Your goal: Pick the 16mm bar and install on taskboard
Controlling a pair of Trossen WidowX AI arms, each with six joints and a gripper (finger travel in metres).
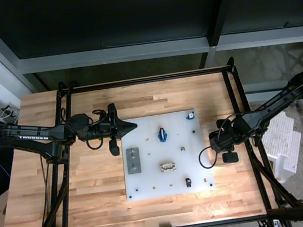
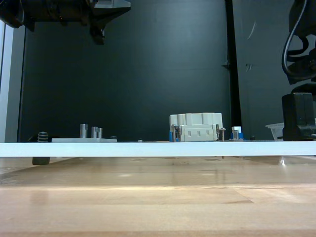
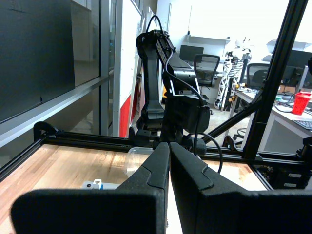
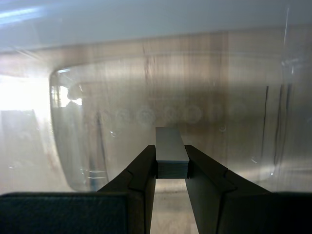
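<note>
High and low — same taskboard (image 1: 150, 183)

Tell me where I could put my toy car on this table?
Bare wood lies left of the white board, nearer than the left hand, which is shut above the board's far-left corner. Another strip runs behind the board. Crowded: the board's middle, and right of the board, where the right hand holds the 16mm bar.
</note>
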